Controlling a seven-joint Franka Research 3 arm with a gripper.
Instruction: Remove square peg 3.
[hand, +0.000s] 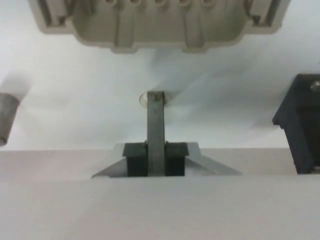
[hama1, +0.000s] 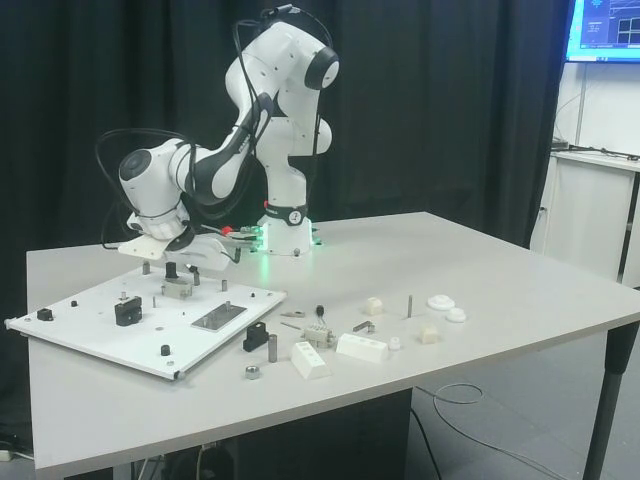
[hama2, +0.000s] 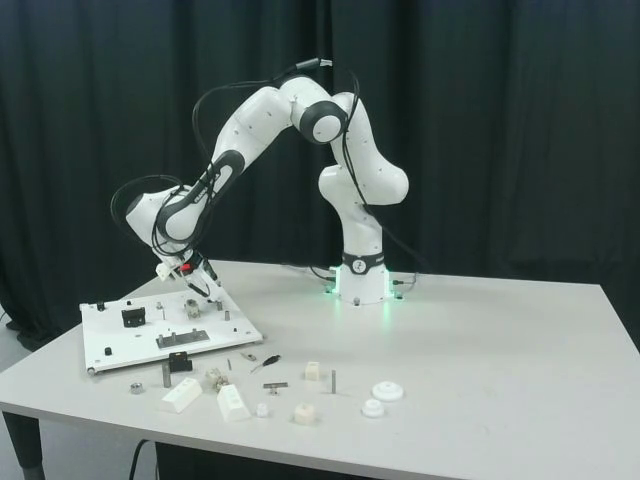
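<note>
The white board (hama1: 140, 330) is lying at the desk's (hama1: 480, 280) left end. Above it, the jaws (hand: 156, 159) are gripping the square peg (hand: 155, 131), standing upright between the black fingertips (hand: 134, 159) over the board's far part.

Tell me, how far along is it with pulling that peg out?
Done: the claw is shut on the square peg, as the wrist view shows. In hand: the arm sits low over the white board. Left: I cannot tell whether the peg is already out of its hole, and it is yet to be carried off.
</note>
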